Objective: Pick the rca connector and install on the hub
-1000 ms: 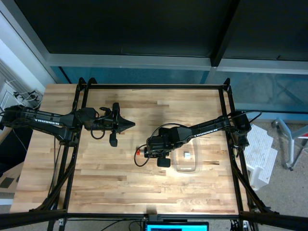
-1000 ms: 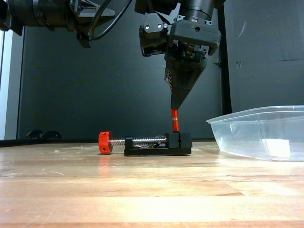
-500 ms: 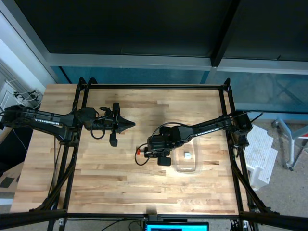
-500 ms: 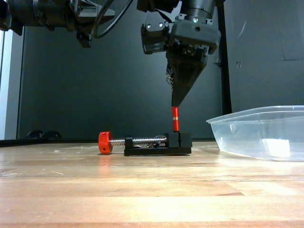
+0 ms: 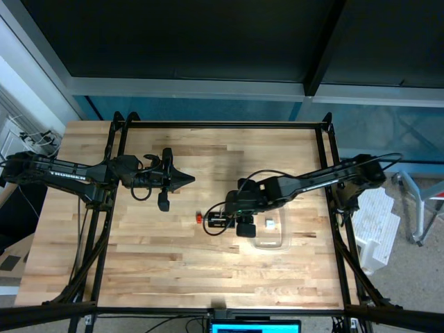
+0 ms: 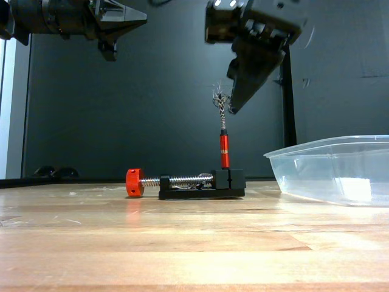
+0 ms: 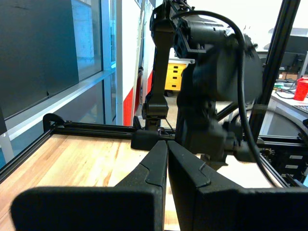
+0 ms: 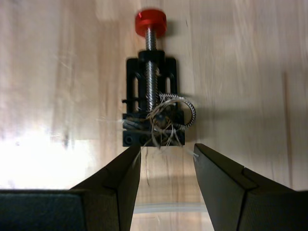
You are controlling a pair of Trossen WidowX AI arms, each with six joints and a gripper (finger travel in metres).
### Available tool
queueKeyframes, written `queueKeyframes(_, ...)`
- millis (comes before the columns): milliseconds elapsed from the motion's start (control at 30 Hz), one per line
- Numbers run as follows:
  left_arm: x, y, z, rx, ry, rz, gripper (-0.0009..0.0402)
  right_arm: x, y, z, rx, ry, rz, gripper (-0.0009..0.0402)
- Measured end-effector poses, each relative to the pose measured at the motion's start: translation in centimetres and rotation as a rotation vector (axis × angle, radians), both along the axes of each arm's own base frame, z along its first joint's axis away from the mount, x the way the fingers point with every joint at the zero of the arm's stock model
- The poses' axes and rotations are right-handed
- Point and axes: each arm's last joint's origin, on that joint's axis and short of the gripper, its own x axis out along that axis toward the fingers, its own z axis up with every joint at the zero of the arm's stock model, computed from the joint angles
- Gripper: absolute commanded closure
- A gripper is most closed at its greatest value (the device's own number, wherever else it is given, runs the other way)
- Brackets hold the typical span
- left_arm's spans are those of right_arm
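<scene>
- Right gripper (image 8: 166, 149) has let go and lifted clear; fingers spread, empty.
- rca connector (image 6: 224, 152) stands upright unaided in the hub (image 6: 200, 185). Looks installed to me.
- Left gripper (image 7: 167, 144) parked well left of it, fingers pressed together.

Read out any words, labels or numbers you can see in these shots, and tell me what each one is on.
"TROSSEN": white lettering along the left arm, behind the shut left gripper hovering over the table's left half.
On the right arm, any lettering is too small to read.
The hub and the open right gripper above it: no text.
</scene>
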Motion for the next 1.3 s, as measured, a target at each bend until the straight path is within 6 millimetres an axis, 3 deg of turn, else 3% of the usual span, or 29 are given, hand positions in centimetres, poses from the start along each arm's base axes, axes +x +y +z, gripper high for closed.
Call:
queueKeyframes(233,0.0,0.0,0.0,0.000,0.000,0.000,0.0393,-1.9,-0.2,0.3,0.026,-0.035,0.019,0.0257)
queueKeyframes(467,0.0,0.0,0.0,0.000,-0.001,0.000,0.0393,-2.5,-0.3,1.1,0.021,-0.059,0.050,0.0286)
queueKeyframes(800,0.0,0.0,0.0,0.000,-0.001,0.000,0.0393,-5.7,-2.2,4.4,0.036,-0.350,0.080,0.0398)
queueKeyframes(1300,0.0,0.0,0.0,0.000,0.000,0.000,0.0393,-10.3,-5.1,5.0,0.053,-0.803,0.051,0.0393)
